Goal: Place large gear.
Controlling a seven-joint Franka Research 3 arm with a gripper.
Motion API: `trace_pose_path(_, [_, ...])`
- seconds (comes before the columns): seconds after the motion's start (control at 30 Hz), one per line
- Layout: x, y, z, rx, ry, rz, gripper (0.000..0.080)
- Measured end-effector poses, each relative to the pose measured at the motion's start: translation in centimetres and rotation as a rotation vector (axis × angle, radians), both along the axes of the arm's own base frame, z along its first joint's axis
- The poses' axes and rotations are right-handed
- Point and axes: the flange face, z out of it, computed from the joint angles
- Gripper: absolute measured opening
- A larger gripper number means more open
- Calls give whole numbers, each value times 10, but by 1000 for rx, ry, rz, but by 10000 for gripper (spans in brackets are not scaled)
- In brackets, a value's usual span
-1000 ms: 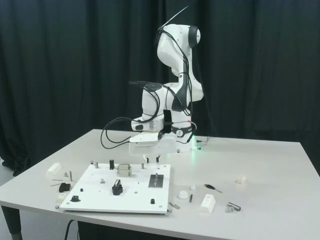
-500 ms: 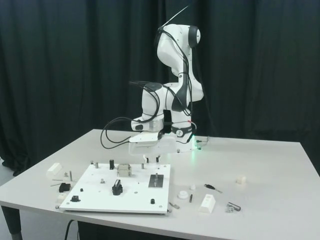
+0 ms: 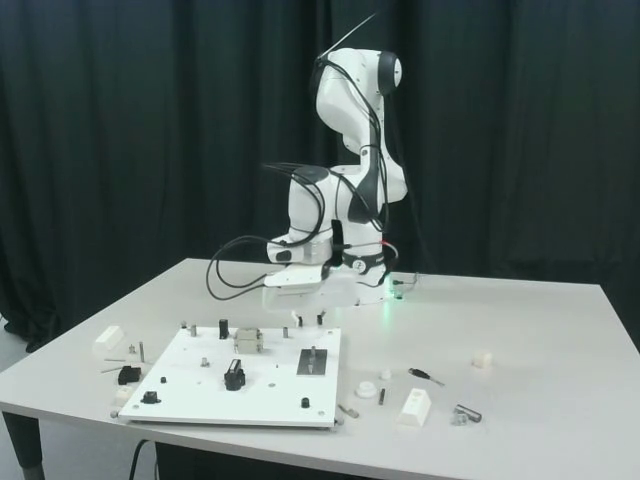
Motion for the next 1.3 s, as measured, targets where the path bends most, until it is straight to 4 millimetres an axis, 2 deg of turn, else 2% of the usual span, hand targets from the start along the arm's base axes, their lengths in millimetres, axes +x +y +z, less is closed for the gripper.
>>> trace_pose_path(0.8, [-29,93,-28,25,45,25,330])
trace_pose_path(1.3, [-42,127,-58,13,40,27,330])
